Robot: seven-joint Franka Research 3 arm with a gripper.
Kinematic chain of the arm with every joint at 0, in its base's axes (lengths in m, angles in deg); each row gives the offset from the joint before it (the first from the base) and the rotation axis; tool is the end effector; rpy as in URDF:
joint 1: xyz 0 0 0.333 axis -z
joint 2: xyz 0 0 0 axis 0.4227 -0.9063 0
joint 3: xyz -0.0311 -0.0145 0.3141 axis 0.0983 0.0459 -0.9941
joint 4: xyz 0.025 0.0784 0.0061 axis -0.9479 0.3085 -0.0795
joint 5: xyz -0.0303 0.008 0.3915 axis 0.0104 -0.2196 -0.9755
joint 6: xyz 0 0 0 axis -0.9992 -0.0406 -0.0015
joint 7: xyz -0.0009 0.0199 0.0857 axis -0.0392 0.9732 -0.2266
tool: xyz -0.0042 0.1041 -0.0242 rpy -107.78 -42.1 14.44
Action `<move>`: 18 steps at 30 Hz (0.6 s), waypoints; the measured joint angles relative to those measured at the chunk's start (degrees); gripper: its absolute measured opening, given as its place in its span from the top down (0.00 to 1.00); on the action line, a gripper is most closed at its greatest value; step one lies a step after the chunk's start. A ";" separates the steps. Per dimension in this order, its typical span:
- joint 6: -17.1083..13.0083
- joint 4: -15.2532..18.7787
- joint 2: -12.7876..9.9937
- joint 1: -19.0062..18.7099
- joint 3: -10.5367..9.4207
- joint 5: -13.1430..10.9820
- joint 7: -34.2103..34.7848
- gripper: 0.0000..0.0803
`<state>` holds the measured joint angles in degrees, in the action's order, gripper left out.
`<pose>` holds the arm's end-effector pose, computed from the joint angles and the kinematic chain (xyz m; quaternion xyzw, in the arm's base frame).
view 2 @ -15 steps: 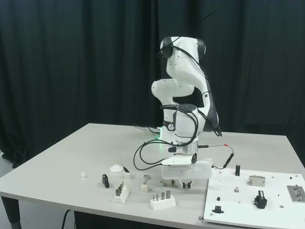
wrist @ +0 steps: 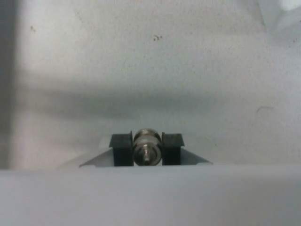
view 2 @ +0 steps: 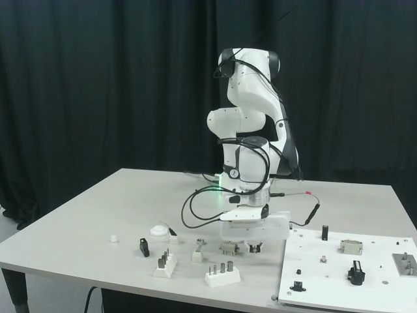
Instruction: Insert BNC.
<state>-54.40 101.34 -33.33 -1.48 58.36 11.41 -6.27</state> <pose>0.5742 0.1569 0.2091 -0.9625 0.2711 0.0001 0.0044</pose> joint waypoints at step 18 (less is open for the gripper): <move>0.65 -0.04 1.16 -0.31 -0.53 0.03 0.00 0.84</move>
<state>-53.76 101.30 -32.17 -1.79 57.84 11.44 -6.27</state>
